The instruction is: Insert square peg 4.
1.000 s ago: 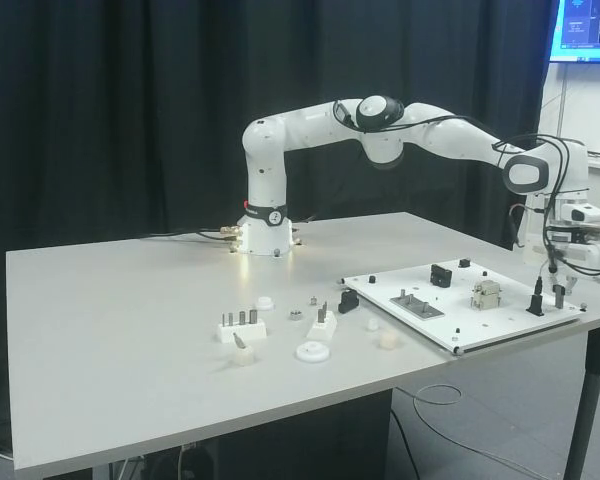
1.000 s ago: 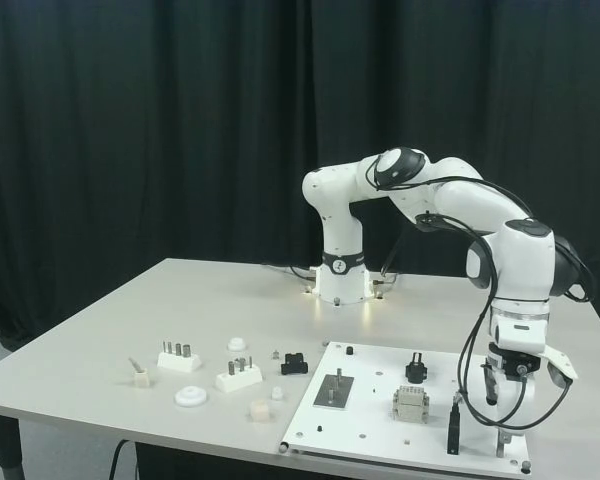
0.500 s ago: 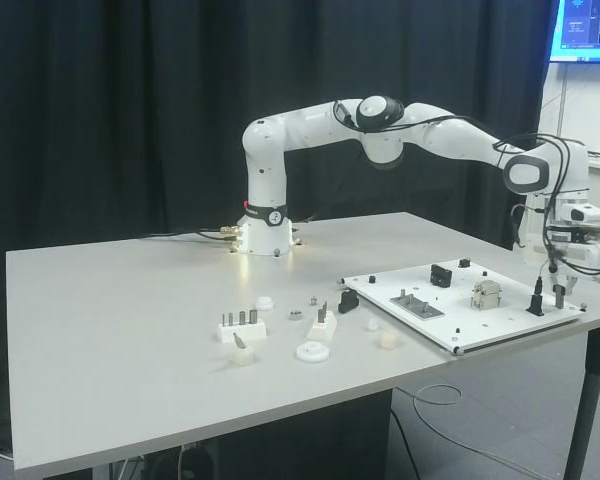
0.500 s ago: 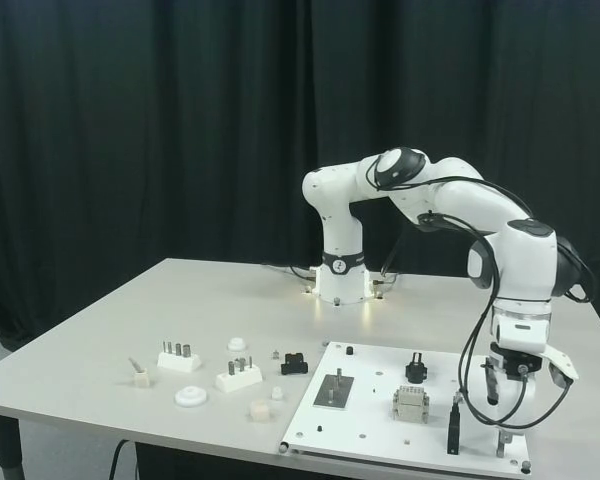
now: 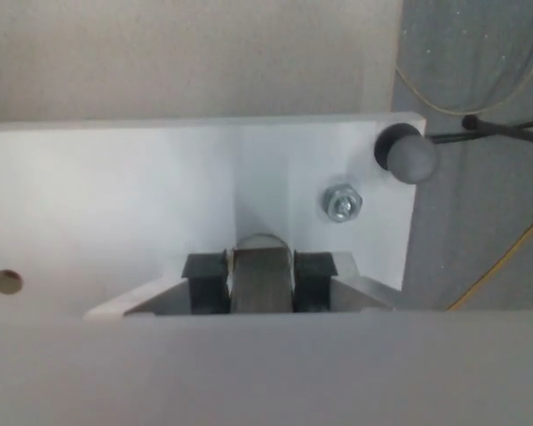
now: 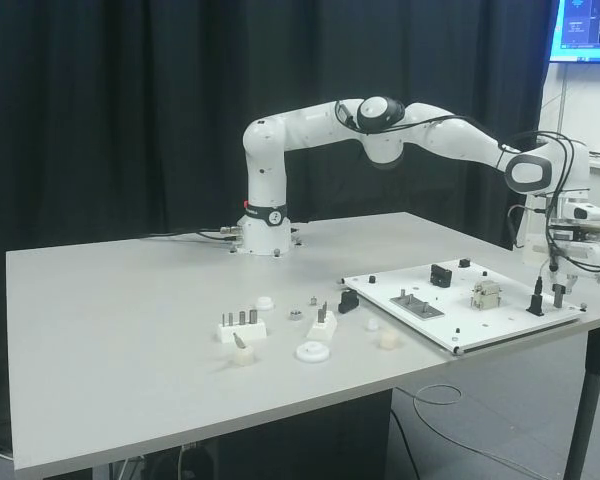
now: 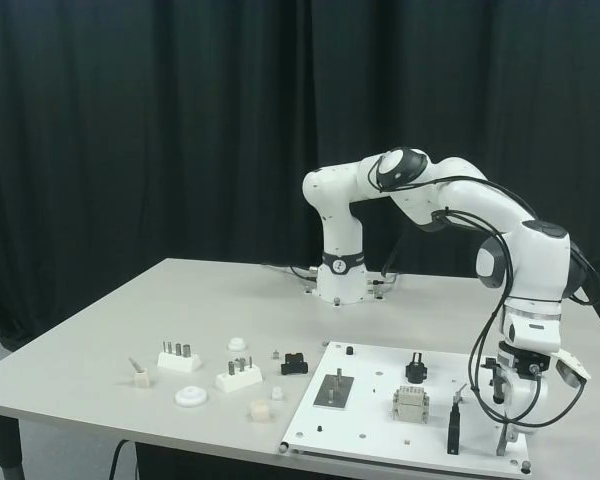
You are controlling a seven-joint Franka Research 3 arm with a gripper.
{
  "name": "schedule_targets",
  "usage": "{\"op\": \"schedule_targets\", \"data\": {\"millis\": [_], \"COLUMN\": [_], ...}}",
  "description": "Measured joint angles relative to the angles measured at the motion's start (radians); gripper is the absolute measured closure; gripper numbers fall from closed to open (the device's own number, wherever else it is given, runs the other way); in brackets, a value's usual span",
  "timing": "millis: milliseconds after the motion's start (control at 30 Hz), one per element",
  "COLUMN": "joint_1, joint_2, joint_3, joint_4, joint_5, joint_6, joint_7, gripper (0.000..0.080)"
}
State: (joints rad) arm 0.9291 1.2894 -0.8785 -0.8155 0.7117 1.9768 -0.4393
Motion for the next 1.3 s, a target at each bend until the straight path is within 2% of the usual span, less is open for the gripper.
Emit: {"op": "schedule_targets", "data": {"millis": [567,1300], "joint_1": [-0.001,-0.002], "joint_2": [0.002,0.001], "joint_3": [0.007,0.007], "joint_4": [0.0,0.0], "joint_5": [-0.005,-0.005], "joint_6": [0.015,0.012], "joint_7": [0.083,0.086], "gripper": [0.0648,0.0648]}}
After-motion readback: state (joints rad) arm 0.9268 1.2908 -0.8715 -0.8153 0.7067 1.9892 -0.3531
